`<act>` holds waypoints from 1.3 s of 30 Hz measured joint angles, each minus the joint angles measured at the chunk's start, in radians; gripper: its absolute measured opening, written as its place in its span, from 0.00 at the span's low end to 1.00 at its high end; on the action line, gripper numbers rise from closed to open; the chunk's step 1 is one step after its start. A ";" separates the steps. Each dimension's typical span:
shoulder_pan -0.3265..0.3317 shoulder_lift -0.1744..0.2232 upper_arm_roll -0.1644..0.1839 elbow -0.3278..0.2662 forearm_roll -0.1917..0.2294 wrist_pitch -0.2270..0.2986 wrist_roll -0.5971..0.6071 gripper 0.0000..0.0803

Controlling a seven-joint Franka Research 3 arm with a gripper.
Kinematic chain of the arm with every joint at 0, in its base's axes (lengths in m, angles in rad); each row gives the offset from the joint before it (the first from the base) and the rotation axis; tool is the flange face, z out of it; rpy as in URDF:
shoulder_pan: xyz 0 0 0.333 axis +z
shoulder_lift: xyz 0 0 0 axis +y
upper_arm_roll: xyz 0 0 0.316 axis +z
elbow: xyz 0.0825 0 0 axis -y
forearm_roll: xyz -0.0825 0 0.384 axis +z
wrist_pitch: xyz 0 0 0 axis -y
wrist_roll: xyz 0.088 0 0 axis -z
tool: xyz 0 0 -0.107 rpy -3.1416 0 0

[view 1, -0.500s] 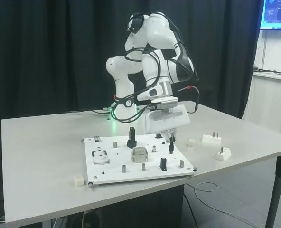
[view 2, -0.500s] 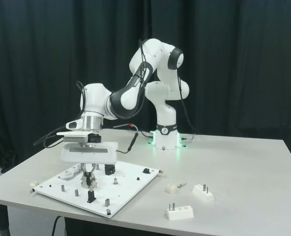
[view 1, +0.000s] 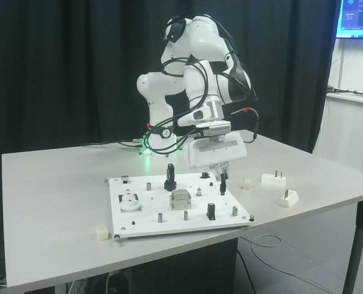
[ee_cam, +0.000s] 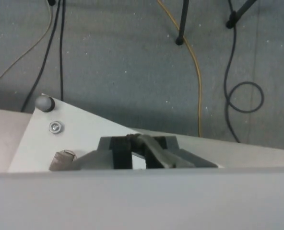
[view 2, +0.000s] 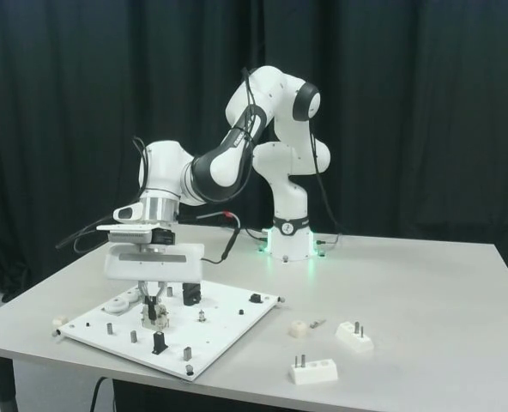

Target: Place USB.

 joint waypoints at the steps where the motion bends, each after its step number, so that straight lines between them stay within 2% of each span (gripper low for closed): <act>1: 0.000 0.000 0.000 0.001 0.000 0.000 0.000 0.07; 12: 0.000 0.000 -0.010 0.009 -0.004 0.000 0.000 0.07; 24: -0.003 0.001 -0.040 0.019 -0.008 0.003 0.003 0.07; 33: -0.016 0.012 -0.069 0.026 -0.008 0.033 0.048 0.07; 39: -0.050 0.025 -0.077 0.035 -0.008 0.056 0.096 0.07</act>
